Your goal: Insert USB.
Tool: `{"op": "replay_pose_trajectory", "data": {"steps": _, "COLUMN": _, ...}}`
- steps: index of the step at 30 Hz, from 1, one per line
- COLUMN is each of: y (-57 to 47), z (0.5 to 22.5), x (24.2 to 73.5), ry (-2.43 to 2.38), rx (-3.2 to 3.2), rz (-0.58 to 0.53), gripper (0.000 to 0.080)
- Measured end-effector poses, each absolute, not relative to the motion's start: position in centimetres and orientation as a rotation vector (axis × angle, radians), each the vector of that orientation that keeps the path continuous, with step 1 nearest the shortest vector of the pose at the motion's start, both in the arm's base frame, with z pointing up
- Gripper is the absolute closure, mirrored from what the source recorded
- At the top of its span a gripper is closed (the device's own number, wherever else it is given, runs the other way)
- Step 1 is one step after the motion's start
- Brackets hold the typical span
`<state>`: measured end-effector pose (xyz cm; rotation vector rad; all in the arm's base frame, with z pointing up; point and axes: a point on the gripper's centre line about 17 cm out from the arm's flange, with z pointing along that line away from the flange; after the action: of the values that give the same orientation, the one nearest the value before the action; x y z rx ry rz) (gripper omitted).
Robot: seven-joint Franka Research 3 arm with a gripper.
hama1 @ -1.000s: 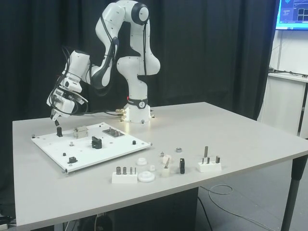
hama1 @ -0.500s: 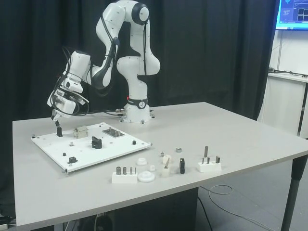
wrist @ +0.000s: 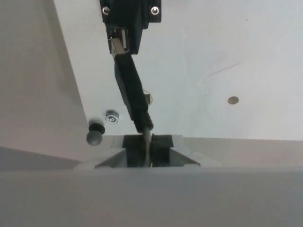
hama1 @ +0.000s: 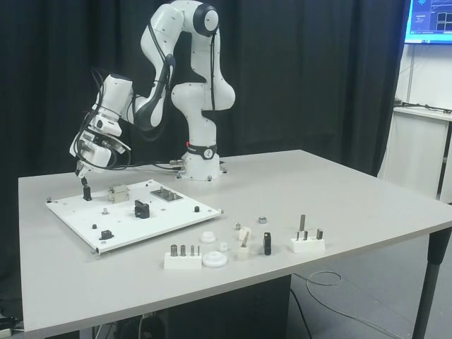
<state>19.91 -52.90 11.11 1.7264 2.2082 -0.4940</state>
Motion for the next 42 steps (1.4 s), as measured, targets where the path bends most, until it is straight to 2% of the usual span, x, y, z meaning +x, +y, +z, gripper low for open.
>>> {"op": "replay_pose_trajectory", "data": {"steps": 17, "y": -52.10, "z": 11.40, "x": 19.87, "ry": 2.198, "rx": 1.753, "rz": -0.456, "gripper": 0.0777}}
{"op": "replay_pose_trajectory", "data": {"steps": 42, "y": -52.30, "z": 11.43, "x": 19.36, "ry": 2.192, "rx": 1.767, "rz": -0.457, "gripper": 0.0777}}
